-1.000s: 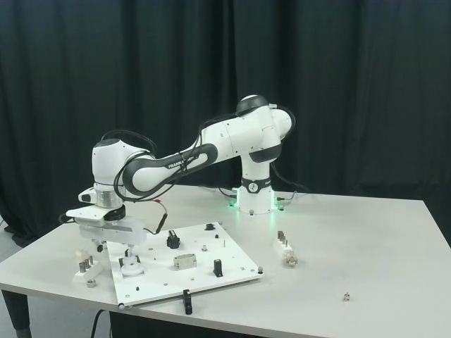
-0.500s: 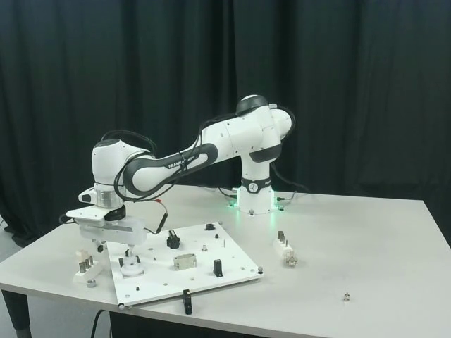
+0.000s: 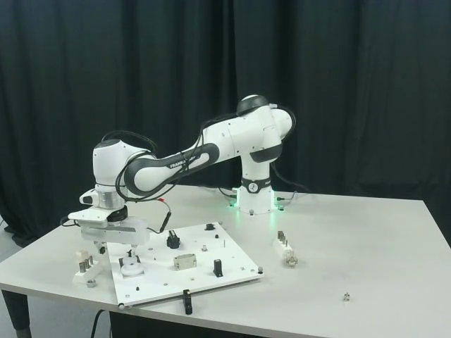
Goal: Insert medium gear.
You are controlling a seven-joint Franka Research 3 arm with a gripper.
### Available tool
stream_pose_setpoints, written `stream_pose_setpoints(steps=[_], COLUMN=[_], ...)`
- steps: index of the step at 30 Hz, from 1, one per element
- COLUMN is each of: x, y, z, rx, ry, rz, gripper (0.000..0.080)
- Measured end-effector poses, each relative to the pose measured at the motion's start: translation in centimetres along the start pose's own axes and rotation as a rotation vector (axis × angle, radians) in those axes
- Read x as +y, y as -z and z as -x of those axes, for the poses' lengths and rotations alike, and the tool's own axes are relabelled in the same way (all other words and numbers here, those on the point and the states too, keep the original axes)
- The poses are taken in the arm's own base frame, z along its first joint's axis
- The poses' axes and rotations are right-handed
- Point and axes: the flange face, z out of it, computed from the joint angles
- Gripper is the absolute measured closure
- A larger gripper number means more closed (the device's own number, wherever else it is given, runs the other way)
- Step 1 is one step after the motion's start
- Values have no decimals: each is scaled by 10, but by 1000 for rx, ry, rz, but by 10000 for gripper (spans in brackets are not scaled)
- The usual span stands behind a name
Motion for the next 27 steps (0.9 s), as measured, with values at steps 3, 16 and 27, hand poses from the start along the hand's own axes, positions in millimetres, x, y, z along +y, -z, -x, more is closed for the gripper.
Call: stream_pose_setpoints(steps=[3, 16, 27], x=[0, -7, -20], y=[0, 1, -1], z=[0, 5, 12], rx=[0, -20, -32], ry=[0, -49, -77], rz=[1, 9, 8], gripper=[3, 3, 3])
